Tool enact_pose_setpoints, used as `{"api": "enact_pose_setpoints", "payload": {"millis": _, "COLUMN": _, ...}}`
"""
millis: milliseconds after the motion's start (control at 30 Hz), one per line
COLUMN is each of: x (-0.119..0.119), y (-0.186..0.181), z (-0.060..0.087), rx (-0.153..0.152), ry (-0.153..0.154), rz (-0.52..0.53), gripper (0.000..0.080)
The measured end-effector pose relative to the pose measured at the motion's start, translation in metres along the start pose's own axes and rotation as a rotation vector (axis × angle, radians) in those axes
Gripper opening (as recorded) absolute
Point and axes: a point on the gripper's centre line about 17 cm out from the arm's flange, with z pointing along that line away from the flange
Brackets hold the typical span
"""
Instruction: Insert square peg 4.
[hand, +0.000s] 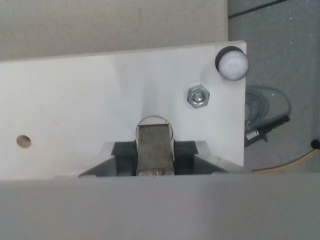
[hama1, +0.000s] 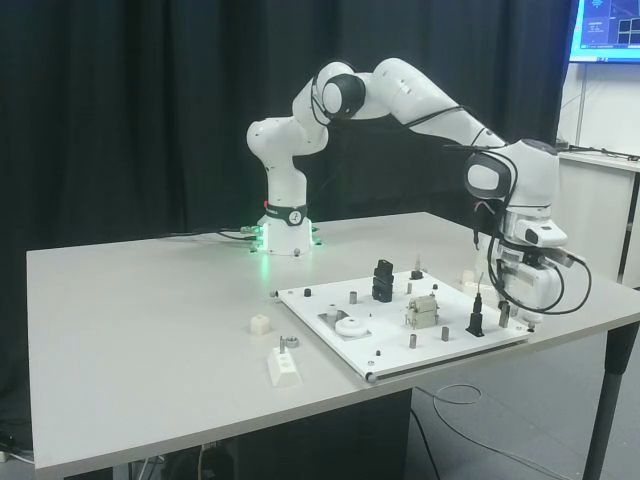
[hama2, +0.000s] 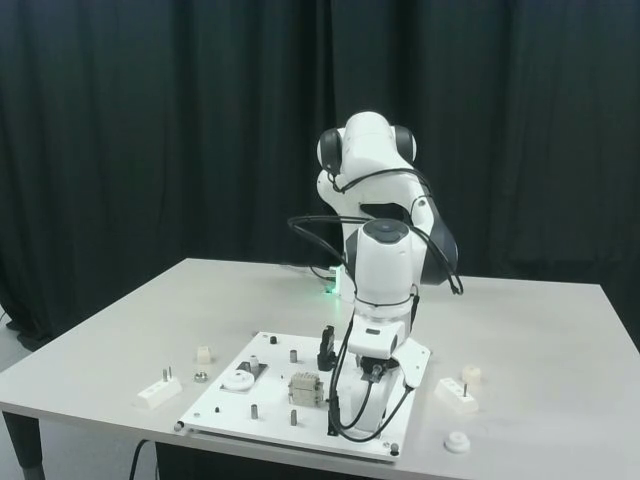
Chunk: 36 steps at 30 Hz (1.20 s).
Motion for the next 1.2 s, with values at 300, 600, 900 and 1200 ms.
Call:
{"api": "enact_pose_setpoints", "payload": {"millis": 300, "x": 0.0, "y": 0.0, "z": 0.004, "rx": 0.002, "ry": 0.004, "rz": 0.004, "gripper": 0.0153}}
{"api": "enact_pose_setpoints", "payload": {"millis": 600, "x": -0.005, "y": 0.002, "z": 0.002, "rx": 0.0, "ry": -0.002, "rz": 0.009, "gripper": 0.043}}
{"api": "enact_pose_setpoints", "payload": {"millis": 900, "x": -0.014, "y": 0.002, "z": -0.015, "rx": 0.007, "ry": -0.022, "rz": 0.016, "gripper": 0.0691}}
{"api": "enact_pose_setpoints", "payload": {"millis": 1200, "x": -0.022, "y": 0.003, "z": -0.036, "rx": 0.006, "ry": -0.041, "rz": 0.023, "gripper": 0.0776}}
